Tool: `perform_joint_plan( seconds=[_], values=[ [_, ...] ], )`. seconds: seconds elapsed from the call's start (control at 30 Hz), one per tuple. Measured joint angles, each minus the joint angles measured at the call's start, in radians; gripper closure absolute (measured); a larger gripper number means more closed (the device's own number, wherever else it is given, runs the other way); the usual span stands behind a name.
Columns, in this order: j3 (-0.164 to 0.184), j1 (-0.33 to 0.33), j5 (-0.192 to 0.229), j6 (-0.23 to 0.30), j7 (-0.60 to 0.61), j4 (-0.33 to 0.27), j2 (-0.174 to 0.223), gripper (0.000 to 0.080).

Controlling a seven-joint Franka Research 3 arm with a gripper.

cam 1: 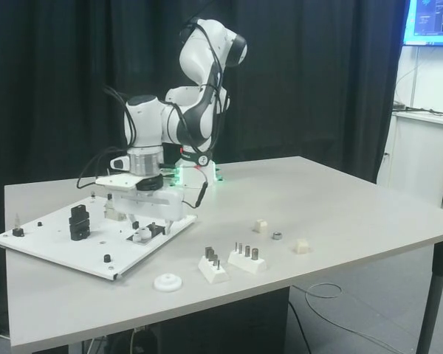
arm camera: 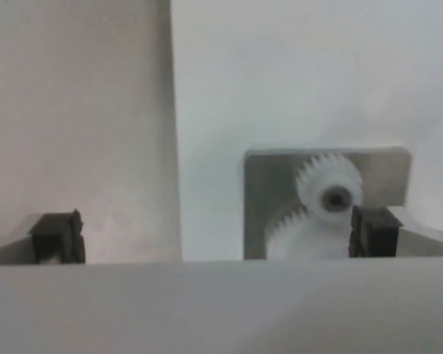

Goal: Pick large gear.

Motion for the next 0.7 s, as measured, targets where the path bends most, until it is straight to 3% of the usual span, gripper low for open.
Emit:
perform_joint_plan(
  seconds=[0.33, 0.7],
  values=[
    [-0.024, 0.0, -0.031, -0.058, 0.008, 0.0, -0.027, 0.0003],
    [-0.028, 0.0, -0.035, -0.07, 0.008, 0.0, -0.03, 0.0003]
  ],
)
